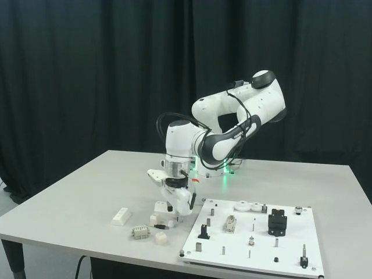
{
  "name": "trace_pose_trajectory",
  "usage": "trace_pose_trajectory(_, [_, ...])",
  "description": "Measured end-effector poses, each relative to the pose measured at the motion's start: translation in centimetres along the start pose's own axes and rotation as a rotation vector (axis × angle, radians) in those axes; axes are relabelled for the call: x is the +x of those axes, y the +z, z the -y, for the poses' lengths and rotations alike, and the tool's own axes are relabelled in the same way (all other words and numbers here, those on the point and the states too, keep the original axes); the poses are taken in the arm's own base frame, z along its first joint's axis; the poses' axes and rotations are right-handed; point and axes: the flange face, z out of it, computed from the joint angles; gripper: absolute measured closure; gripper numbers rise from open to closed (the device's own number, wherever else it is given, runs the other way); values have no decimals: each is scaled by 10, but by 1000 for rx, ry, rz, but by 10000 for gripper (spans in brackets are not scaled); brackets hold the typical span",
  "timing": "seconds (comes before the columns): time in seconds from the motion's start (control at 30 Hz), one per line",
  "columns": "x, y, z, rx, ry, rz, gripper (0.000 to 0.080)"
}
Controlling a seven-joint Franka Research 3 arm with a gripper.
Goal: Remove D-SUB.
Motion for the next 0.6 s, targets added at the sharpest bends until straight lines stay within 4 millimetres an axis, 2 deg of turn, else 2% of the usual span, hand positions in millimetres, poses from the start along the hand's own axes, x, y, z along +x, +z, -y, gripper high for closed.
trace_pose_trajectory(0.6, [0,-12,8,21,31,5,3])
